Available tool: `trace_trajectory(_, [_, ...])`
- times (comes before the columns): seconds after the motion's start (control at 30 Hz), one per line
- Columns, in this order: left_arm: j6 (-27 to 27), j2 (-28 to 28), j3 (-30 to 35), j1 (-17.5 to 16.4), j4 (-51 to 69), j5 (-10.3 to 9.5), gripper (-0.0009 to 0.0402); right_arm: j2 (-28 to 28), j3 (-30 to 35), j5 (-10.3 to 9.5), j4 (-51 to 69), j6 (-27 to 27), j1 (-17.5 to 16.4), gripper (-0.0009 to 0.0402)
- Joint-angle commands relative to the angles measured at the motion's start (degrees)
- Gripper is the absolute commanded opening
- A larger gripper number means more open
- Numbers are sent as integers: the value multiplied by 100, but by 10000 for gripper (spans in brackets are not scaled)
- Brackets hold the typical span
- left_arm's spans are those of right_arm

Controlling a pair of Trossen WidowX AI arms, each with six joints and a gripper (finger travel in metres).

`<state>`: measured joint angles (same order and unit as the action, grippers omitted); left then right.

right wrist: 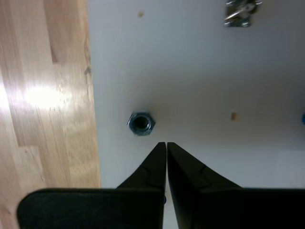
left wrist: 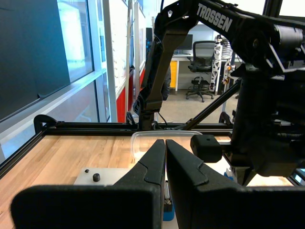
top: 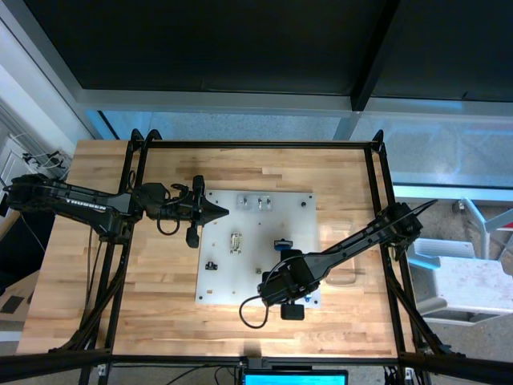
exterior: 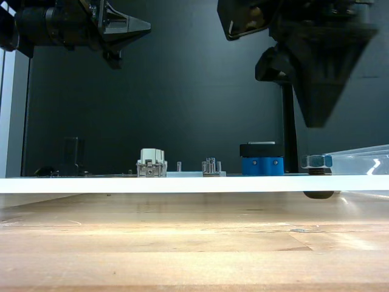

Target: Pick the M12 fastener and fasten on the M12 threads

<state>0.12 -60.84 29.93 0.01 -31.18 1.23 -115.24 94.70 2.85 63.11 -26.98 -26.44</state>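
Note:
The small silver M12 nut (exterior: 316, 161) sits on top of its short black stud (exterior: 316, 171) at the near right edge of the white board (exterior: 182, 182). In the right wrist view the nut (right wrist: 141, 123) rests on the board with a dark core at its centre. My right gripper (right wrist: 166, 144) is shut and holds nothing; its tips hang a short way above the nut and slightly to one side (exterior: 316, 123). In the high view the right gripper (top: 288, 298) covers that spot. My left gripper (top: 223, 212) is shut and empty, raised over the board's far left edge (exterior: 148, 25).
A blue connector block (exterior: 262, 165) and a tall black post (exterior: 289, 128) stand just left of the stud. The clear tray (top: 346, 273) lies off the board's right side. A grey connector (exterior: 151, 164) and small fittings stand mid-board.

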Motion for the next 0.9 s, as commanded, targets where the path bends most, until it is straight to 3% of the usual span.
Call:
trace_trajectory(0.03, [-2,-2,2,0,0,2,0,2,-90,0,-33,-4,37,11])
trace_trajectory(0.1, [-2,-2,2,0,0,2,0,2,-144,0,-72,0,42,-3])
trace_trajectory(0.9, [-2,-2,2,0,0,2,0,2,-671,59,-846,-90,37,0])
